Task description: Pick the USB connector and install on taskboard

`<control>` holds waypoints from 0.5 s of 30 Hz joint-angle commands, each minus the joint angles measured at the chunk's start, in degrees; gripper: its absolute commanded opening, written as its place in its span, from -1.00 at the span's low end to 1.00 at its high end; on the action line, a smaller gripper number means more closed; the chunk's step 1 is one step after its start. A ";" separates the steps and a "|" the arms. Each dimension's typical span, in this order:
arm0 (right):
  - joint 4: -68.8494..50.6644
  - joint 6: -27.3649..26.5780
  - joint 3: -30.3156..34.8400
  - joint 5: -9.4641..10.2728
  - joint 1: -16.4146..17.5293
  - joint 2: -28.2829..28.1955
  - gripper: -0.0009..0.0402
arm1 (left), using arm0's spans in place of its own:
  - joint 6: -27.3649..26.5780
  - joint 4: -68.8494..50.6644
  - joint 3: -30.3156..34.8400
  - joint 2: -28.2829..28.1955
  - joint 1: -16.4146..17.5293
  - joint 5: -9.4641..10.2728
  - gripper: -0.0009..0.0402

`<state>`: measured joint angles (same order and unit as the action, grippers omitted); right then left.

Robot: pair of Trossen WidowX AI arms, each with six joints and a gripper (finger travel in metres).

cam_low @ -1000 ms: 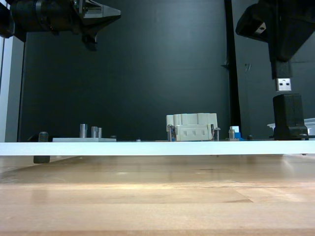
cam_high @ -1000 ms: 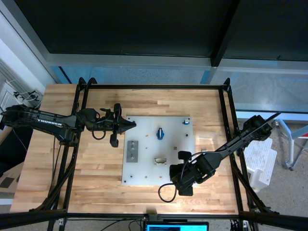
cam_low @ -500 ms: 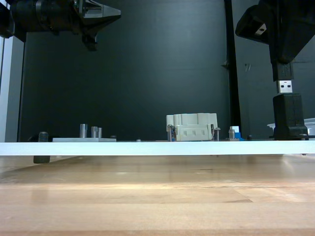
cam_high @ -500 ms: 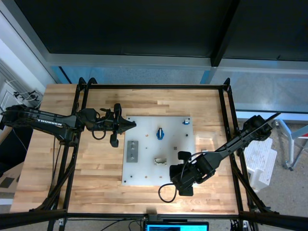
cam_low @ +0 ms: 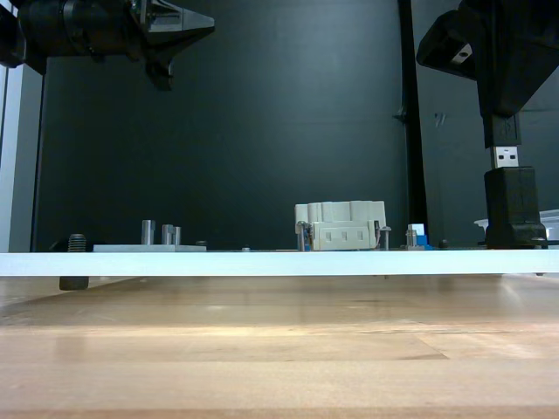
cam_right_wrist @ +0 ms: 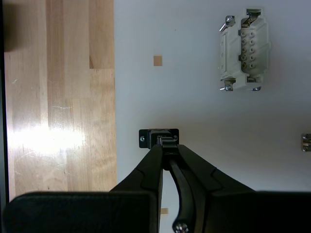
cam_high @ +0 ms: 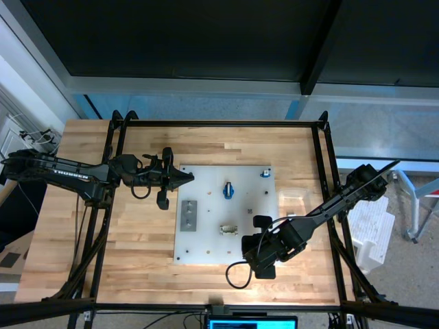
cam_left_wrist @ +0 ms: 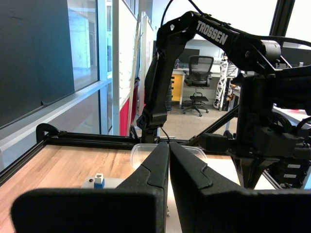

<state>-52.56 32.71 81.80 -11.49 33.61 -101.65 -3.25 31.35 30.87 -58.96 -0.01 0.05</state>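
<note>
Lowered right claw (cam_right_wrist: 166, 151), silver-tipped USB connector (cam_low: 505, 157) at taskboard (cam_high: 206, 205) port (cam_low: 515, 205), left claw (cam_high: 189, 177) aloft

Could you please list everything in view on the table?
Table: one, light wood.
Taskboard: one, white, table centre.
Grey block: one, board's left.
Blue knob: one, board's far middle.
Multi-pin socket: one, metal, board's near middle.
Black port: one, board's near right.
Blue block: one, small, board's far right corner.
Clear tray: one, right of board.
USB connector: one, black, metal tip, directly above the port.
Left tool: shut, empty, raised over board's far left edge.
Right tool: shut on the USB connector, above the port.
</note>
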 commanded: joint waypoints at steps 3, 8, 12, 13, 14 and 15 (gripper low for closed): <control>0.02 -0.09 -0.02 0.17 0.02 -0.04 -0.96 | 0.02 0.00 0.00 0.00 0.02 -0.02 -0.96; 0.20 -0.17 -0.02 0.15 0.02 -0.04 -0.96 | 0.02 0.00 0.00 0.00 0.00 -0.02 -0.96; 0.35 -0.37 -0.02 0.13 0.02 -0.04 -0.96 | 0.02 0.00 0.00 0.00 0.00 -0.02 -0.96; 0.42 -0.39 -0.04 0.13 0.02 -0.04 -0.96 | 0.02 0.00 0.00 0.00 0.00 -0.02 -0.96; 0.44 -0.39 -0.02 0.13 0.04 -0.04 -0.96 | 0.02 0.00 0.00 0.00 0.00 -0.02 -0.96; 0.48 -0.42 -0.02 0.13 0.04 -0.04 -0.96 | 0.02 0.02 0.00 0.00 0.02 -0.02 -0.96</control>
<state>-52.12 32.25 81.76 -11.35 33.63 -101.65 -3.25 31.35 30.87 -58.96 -0.01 0.05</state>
